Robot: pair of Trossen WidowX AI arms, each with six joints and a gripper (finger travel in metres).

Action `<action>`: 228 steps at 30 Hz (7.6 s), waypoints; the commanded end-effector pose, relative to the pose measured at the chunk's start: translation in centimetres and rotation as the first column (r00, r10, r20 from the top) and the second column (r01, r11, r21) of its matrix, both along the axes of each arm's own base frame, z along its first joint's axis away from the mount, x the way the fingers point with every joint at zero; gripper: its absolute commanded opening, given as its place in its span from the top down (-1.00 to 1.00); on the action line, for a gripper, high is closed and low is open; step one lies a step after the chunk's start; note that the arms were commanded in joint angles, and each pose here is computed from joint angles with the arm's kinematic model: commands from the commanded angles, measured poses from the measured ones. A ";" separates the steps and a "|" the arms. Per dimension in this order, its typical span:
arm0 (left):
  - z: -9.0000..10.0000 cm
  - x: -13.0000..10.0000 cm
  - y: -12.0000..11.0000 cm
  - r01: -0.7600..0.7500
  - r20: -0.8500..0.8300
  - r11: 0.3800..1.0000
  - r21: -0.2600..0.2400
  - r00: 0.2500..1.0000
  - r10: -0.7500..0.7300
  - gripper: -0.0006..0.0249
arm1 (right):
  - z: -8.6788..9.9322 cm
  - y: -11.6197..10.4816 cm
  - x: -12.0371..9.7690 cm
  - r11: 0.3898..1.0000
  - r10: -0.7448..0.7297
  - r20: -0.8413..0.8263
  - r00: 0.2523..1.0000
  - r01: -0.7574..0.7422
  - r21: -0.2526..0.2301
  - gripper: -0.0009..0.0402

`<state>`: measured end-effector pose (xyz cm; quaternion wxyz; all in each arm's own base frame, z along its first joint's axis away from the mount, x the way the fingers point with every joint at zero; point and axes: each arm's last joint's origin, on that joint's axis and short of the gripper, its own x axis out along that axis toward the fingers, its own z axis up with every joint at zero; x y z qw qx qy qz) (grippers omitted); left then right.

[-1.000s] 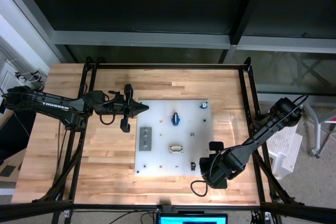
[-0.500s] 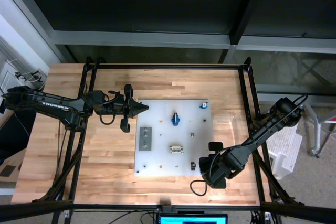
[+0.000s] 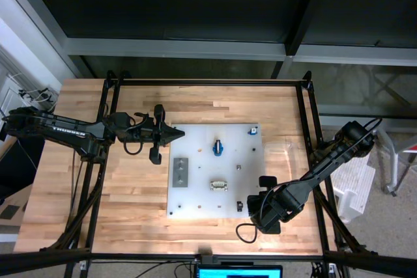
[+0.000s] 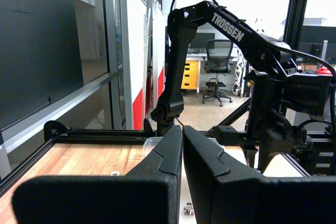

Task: Pick the 16mm bar and install on taskboard

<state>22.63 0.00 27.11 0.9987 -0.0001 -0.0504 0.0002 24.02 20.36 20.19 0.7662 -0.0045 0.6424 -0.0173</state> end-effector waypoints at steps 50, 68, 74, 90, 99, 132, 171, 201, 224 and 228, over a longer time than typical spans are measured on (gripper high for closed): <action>0.0 0.0 0.0 0.000 0.001 1.000 0.000 1.000 0.000 0.95 | 0.4 -0.1 0.0 0.999 0.049 -0.010 0.999 -0.049 -0.015 0.94; 0.0 0.0 0.0 0.000 0.000 1.000 0.000 1.000 0.000 0.95 | 0.4 -0.3 0.2 0.999 0.029 -0.001 1.000 -0.029 -0.025 0.94; 0.0 0.0 0.0 0.000 0.001 1.000 0.000 1.000 0.000 0.95 | 0.4 -0.4 0.3 0.999 0.018 0.006 1.000 -0.018 -0.031 0.94; 0.0 0.0 0.0 0.000 0.001 1.000 0.000 1.000 0.000 0.95 | 0.4 -0.1 0.2 1.000 0.011 0.000 1.000 -0.011 0.008 0.94; 0.0 0.0 0.0 0.000 0.001 1.000 0.000 1.000 0.000 0.95 | 0.4 0.1 0.2 1.000 0.012 0.003 1.000 -0.012 0.013 0.94; 0.0 0.0 0.0 0.000 0.001 1.000 0.000 1.000 0.000 0.95 | -1.2 0.4 0.3 1.000 0.012 -0.010 1.000 -0.012 -0.010 0.94; 0.0 0.0 0.0 0.000 0.001 1.000 0.000 1.000 0.000 0.95 | 1.6 -0.6 -0.9 0.999 0.039 0.032 0.999 -0.040 0.034 -0.32; 0.0 0.0 0.0 0.000 0.001 1.000 0.000 1.000 0.000 0.95 | 5.5 -2.5 -3.0 0.996 0.038 0.087 0.996 -0.045 0.076 -0.09; 0.0 0.0 0.0 0.000 0.001 1.000 0.000 1.000 0.000 0.95 | 7.4 -4.2 -3.2 0.993 0.101 0.186 0.977 -0.110 0.034 0.96; 0.0 0.0 0.0 0.000 0.001 1.000 0.000 1.000 0.000 0.95 | 8.7 -5.6 -3.3 0.992 0.109 0.235 0.966 -0.121 0.033 0.96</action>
